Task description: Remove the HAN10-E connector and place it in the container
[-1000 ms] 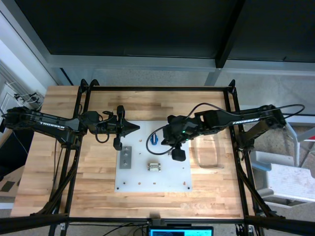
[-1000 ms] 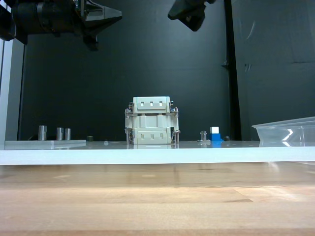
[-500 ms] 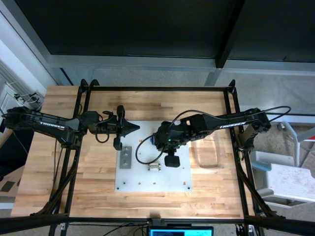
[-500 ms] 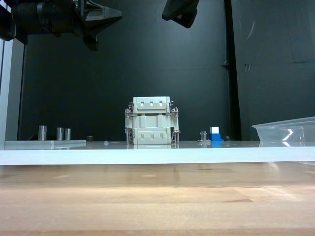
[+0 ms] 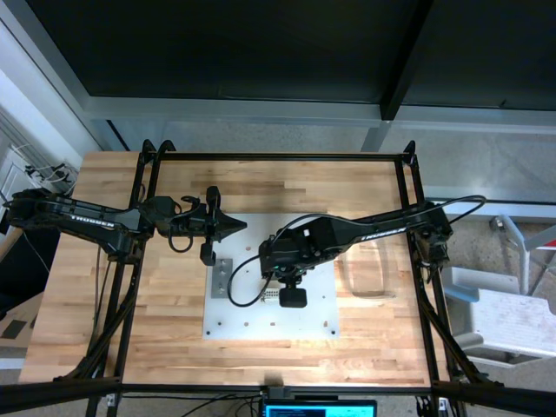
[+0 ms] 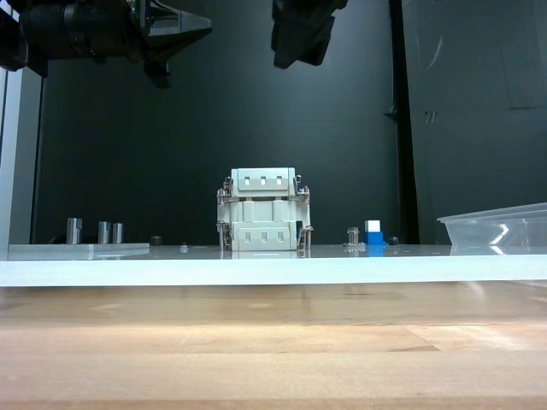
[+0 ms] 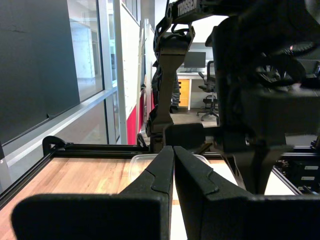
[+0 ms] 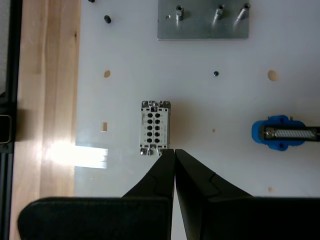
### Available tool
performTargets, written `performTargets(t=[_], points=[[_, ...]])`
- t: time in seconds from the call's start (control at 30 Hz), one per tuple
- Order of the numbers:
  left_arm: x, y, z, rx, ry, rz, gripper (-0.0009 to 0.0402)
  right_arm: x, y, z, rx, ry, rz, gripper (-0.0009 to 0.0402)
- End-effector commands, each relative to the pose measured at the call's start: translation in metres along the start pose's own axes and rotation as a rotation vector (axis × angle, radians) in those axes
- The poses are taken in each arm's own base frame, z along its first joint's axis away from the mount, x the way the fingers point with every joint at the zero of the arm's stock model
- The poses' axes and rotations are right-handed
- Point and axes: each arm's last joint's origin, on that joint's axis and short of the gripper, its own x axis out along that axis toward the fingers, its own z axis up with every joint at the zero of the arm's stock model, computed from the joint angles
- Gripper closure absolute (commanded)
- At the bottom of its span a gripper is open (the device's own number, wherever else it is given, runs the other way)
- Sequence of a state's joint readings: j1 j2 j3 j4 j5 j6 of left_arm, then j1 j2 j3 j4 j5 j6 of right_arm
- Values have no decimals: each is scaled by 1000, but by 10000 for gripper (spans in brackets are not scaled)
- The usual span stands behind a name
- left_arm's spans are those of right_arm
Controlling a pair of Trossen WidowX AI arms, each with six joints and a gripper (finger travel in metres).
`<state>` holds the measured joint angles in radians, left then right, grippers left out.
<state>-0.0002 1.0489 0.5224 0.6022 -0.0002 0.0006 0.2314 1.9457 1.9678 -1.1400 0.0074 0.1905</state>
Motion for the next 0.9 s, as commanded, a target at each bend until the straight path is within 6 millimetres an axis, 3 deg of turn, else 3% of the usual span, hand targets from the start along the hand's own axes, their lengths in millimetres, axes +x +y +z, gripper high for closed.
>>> performTargets(t=[0.03, 0.37, 0.73, 0.9], points=[[0, 0, 0, 0, -1, 0, 393, 8, 7, 3, -40, 7, 5, 393], [0, 0, 0, 0, 0, 0, 393, 35, 19, 6, 1, 61, 7, 376], [0, 0, 0, 0, -1, 0, 393, 51, 22, 5, 29, 87, -7, 187], [0, 0, 0, 0, -1, 0, 393, 68, 21, 4, 40, 114, -47, 121]])
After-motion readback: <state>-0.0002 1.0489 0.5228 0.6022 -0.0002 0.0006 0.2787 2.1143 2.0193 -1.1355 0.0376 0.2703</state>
